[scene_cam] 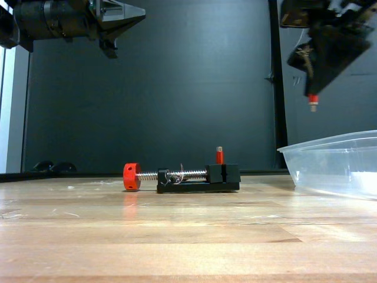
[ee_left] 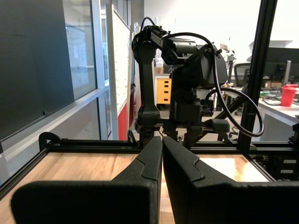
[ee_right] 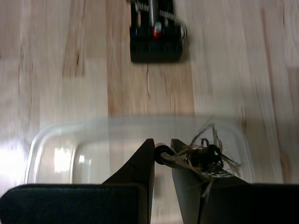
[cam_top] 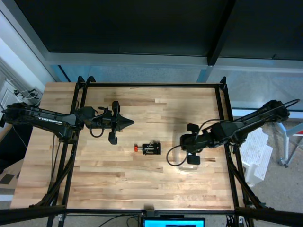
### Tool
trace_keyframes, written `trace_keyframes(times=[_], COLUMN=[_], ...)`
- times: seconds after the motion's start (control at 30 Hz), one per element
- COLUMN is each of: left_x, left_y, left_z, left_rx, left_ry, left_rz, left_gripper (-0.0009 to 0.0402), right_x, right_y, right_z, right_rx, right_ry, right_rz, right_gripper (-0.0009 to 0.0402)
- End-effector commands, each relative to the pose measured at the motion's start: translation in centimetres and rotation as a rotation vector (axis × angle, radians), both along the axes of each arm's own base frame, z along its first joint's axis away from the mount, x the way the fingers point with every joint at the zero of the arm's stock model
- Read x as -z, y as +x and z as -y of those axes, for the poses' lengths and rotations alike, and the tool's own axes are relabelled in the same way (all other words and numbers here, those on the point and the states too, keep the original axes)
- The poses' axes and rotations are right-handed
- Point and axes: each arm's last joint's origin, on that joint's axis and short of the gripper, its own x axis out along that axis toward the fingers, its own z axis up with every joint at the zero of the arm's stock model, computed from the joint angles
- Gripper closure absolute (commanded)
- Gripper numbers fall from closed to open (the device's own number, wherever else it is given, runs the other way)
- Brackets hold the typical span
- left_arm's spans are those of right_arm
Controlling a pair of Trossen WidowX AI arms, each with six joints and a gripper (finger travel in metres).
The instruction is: Pick the RCA connector and install on taskboard
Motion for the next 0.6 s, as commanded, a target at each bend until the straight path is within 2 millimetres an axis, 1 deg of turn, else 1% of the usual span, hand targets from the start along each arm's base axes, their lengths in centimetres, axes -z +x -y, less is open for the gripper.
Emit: trace_keyframes(times=[0.03, 0.23, 0.6], left_x=[0.0, 0.0, 0.0], left_y=[0.0, 0.0, 0.0], left_z=[0.0, 0.0, 0.0], left_rx=[0.000, 0.000, 0.000], left_ry=[0.000, 0.000, 0.000], left_rz=[-0.001, -0.002, 0.000], left_gripper=[0.0393, 0.0393, 0.0393], right_x=[0.2, 0.9, 1.2], right_y=[1.3, 3.4, 7.4], right_z=[0.0, 0.1, -0.2], right_rx=[-0.014, -0.004, 0.018], right_ry=[0.026, 0.019, 0.010], right_rz=[0.014, 0.023, 0.010], right_gripper=[0.0393, 0.0393, 0.0393])
